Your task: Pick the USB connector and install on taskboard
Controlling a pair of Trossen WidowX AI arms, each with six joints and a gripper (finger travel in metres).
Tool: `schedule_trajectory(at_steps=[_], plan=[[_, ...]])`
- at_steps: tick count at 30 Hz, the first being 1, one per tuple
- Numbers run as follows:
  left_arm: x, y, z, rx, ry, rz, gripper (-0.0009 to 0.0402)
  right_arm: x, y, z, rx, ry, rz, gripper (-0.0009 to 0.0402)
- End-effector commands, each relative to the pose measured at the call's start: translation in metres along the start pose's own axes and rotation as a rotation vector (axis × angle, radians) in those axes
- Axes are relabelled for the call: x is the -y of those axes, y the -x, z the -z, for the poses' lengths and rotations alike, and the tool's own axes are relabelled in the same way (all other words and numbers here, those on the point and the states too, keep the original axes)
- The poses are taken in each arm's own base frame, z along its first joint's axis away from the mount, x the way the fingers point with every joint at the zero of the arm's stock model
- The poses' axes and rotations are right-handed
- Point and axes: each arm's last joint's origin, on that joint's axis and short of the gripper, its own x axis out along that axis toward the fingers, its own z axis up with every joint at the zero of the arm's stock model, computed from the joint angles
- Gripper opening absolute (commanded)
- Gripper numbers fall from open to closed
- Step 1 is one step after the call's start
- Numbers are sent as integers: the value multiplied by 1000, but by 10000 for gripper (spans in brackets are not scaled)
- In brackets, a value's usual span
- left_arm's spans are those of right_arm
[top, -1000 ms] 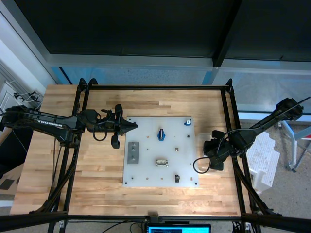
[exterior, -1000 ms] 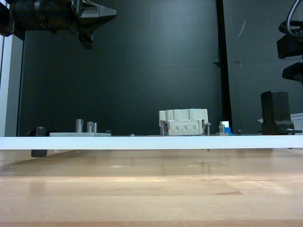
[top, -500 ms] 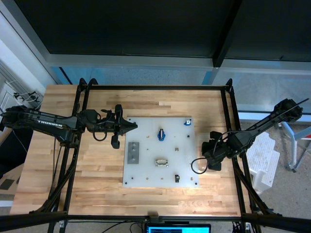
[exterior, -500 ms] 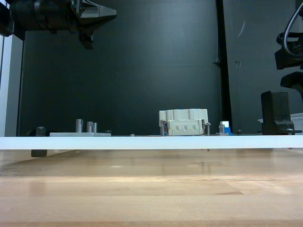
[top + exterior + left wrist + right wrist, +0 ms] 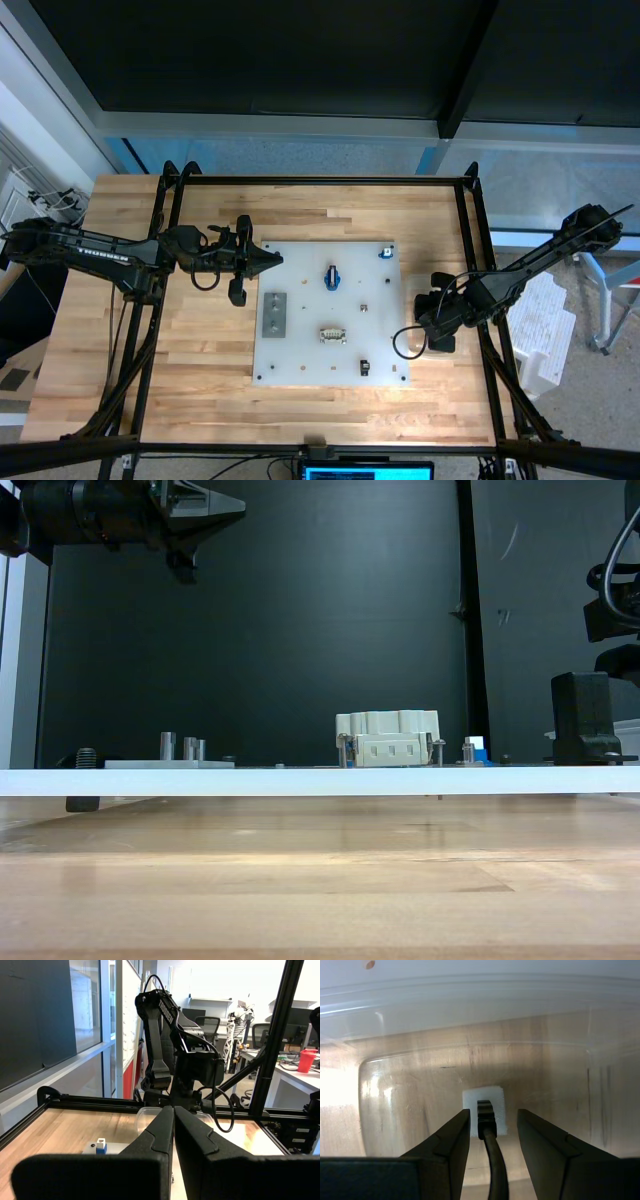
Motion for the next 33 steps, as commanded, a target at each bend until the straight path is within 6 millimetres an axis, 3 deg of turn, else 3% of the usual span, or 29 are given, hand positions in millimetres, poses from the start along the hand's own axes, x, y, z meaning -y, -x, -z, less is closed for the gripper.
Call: schedule_trajectory(at_steps=[1, 16, 33], plan=[[0, 0, 0, 0, 0, 0, 0, 0, 0, 0, 1, -2, -5, 106], [0, 0, 0, 0, 0, 0, 0, 0, 1, 1, 7, -1, -24, 0], [0, 0, 0, 0, 0, 0, 0, 3, 5, 8, 44, 0, -49, 0]])
